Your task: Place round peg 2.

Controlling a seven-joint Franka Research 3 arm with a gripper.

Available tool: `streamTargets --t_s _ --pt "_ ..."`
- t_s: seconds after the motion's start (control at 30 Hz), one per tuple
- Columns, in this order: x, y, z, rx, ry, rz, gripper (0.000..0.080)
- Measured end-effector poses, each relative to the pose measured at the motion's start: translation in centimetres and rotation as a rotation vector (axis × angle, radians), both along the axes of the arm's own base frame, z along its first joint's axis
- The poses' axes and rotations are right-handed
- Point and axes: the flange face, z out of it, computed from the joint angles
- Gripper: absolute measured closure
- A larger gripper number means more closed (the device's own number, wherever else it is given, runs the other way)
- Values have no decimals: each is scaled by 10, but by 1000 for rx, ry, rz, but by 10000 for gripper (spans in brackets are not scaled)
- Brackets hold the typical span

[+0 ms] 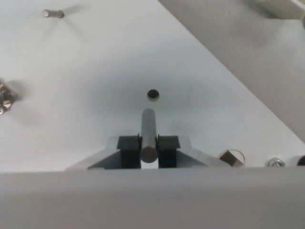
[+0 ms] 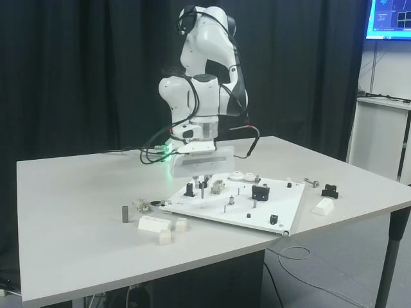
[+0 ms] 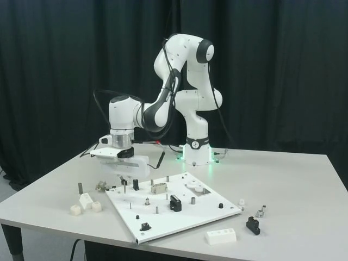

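Gripper [image 1: 148,151] clamped on round peg 2 [image 1: 148,136], held upright over white board [image 2: 282,204]. Only wrist view shows the black hole [image 1: 152,94] just beyond peg tip; room views hide it.

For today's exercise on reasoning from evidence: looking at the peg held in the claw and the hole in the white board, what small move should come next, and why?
Probably a short sideways shift, then straight down. The claw is shut on the round peg, held upright above the white board. In the wrist view the peg's tip sits just short of the dark hole, so it seems not yet lined up.
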Motion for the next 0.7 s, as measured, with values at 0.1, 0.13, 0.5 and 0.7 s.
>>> streamTargets --t_s 0.1,0.13,0.5,0.7 --pt "0 0 5 -6 0 1 728" --pt "0 1 7 -7 0 2 728" --pt "2 0 12 -16 -5 3 728" --pt "3 -1 14 -18 -9 4 728"
